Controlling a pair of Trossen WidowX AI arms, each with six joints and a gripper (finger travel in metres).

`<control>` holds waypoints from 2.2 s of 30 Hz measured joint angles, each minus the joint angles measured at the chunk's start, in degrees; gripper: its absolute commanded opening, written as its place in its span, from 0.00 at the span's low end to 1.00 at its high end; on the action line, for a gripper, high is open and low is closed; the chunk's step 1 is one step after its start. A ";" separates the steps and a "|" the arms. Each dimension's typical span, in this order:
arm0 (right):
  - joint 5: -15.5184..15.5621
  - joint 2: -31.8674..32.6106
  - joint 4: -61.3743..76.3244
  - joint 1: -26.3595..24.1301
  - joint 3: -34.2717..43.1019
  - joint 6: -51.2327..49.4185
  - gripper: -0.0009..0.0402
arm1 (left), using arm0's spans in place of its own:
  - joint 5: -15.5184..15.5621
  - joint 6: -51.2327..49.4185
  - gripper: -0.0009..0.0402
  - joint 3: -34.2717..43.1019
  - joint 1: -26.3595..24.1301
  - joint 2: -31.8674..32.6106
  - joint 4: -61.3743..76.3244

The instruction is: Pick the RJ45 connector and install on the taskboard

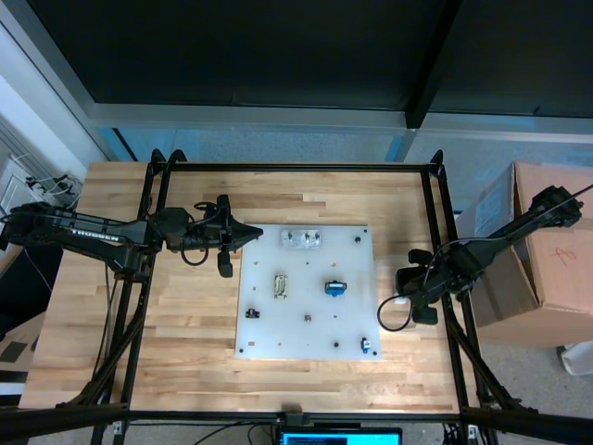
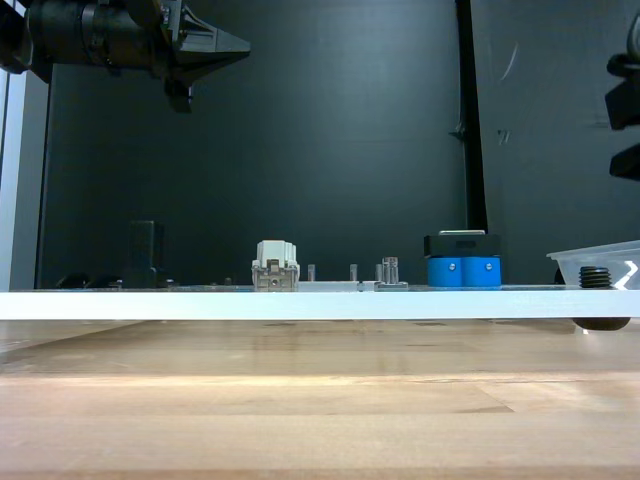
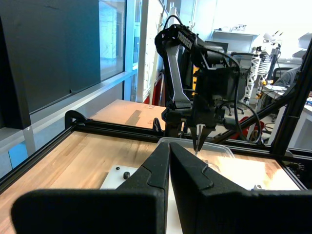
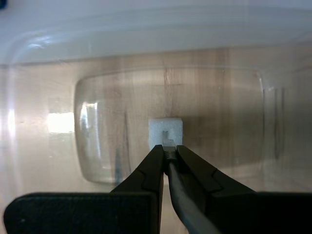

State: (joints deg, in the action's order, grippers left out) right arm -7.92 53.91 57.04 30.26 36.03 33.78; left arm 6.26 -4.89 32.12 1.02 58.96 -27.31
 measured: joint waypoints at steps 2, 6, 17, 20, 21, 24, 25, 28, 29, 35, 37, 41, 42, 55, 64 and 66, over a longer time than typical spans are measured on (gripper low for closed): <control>0.00 -0.02 1.81 0.00 1.92 -0.24 0.02 | 0.00 0.00 0.02 0.00 0.00 0.00 0.00; 0.00 -0.02 5.95 0.00 6.38 -0.39 0.02 | 0.00 0.02 0.02 0.02 0.00 0.00 0.02; 0.00 -0.02 12.79 0.00 14.64 -3.02 0.02 | -0.02 0.02 0.02 0.02 0.00 0.00 0.00; 0.00 0.00 13.33 -0.02 14.88 -3.04 0.02 | 0.00 0.02 0.02 0.00 0.00 0.00 0.00; 0.00 -0.02 13.29 0.00 14.91 -3.04 0.02 | 0.00 0.02 0.02 0.02 0.00 0.00 0.02; 0.00 0.09 13.29 0.00 14.91 -3.04 0.02 | 0.00 0.02 0.02 0.02 0.00 0.00 0.02; 0.00 0.26 13.22 0.00 14.91 -3.04 0.02 | 0.00 0.02 0.02 0.02 0.00 0.00 0.00; 0.00 1.57 12.13 -0.02 14.91 -3.04 0.02 | -0.02 0.00 0.02 0.00 0.00 0.00 0.02; 0.00 2.27 11.63 -0.02 14.91 -3.04 0.02 | -0.02 0.02 0.02 0.02 0.00 0.00 0.00; 1.33 7.85 5.64 0.04 15.02 -2.05 0.02 | 0.00 0.00 0.02 0.02 0.00 0.00 0.00; 1.51 10.05 3.74 0.13 15.69 -1.49 0.02 | 0.00 0.02 0.02 0.02 0.00 0.00 0.00; 1.38 15.23 2.36 0.50 19.34 -1.33 0.02 | 0.00 0.00 0.02 0.02 0.00 0.00 0.02; 0.92 16.50 2.38 0.74 20.44 -1.38 0.02 | 0.00 0.02 0.02 0.02 0.00 0.00 0.00; -0.02 30.93 2.19 5.44 33.66 -1.05 0.02 | 0.00 0.00 0.02 0.02 0.00 0.00 0.00; -0.24 36.41 0.52 7.30 37.86 0.26 0.02 | 0.00 0.02 0.02 0.02 0.00 0.00 0.02; -0.26 36.70 -0.17 7.80 37.86 0.61 0.02 | 0.00 0.00 0.02 0.02 0.00 0.00 0.00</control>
State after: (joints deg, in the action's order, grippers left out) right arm -8.19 90.61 56.86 38.06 73.89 34.39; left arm 6.26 -4.89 32.14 1.02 58.96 -27.31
